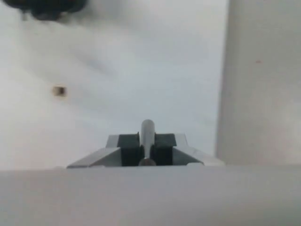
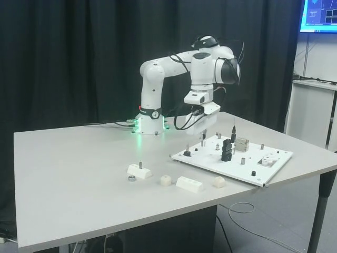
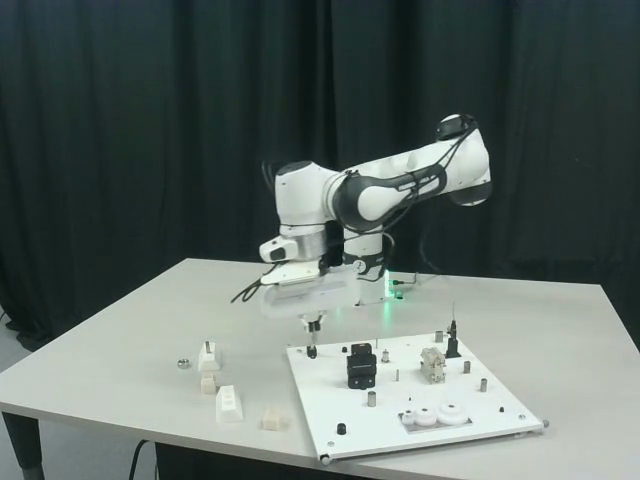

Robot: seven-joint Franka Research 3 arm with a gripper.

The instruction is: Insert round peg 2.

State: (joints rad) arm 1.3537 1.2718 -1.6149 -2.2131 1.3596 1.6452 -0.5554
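Gripper point(image 1: 147, 157) clamped on round peg point(image 1: 147, 136), held above the white board point(image 2: 274, 171).

From my remote station I see, in the wrist view, the two black finger pads point(image 1: 129, 149) pressed against either side of the grey peg, which stands out beyond them over a pale surface. In both room views the gripper point(image 3: 313, 322) hangs a little above the near-arm corner of the board, with the peg point(image 3: 312, 328) clear of the surface. A small black fitting point(image 3: 312, 352) stands on the board just below it. The board lies on the grey tabletop point(image 2: 68, 174) and carries a black block point(image 3: 361, 366) and several small upright pins. Four white blocks point(image 2: 189, 184) lie on the tabletop beside the board, well apart from the gripper.
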